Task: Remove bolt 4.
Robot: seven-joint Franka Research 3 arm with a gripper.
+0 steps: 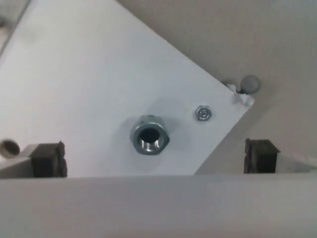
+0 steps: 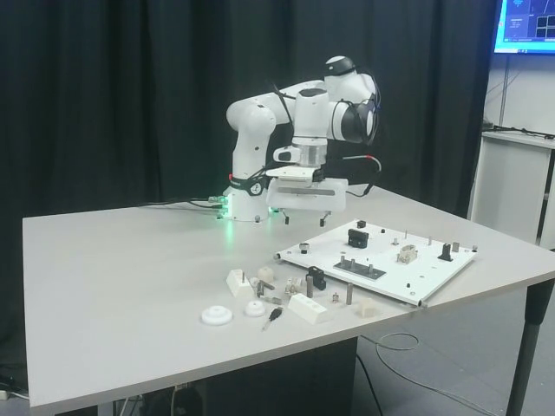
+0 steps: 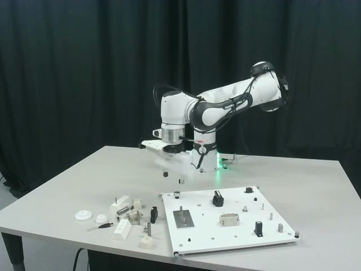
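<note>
A robotics lab is being shown.
A white arm (image 2: 299, 113) is being seen bolted on a grey table (image 2: 113, 260) at frame centre, black curtains (image 3: 84, 68) are hanging behind, and a monitor (image 2: 526, 26) is glowing upper right.

The board (image 3: 225, 237) lies on the table (image 3: 316, 186), in front of the arm's base (image 3: 206, 161). Loose parts (image 3: 127, 217) lie beside the board's edge. A large nut (image 1: 149, 135) sits on the board near 1 corner, a small bolt (image 1: 202, 113) just beside it.
</note>
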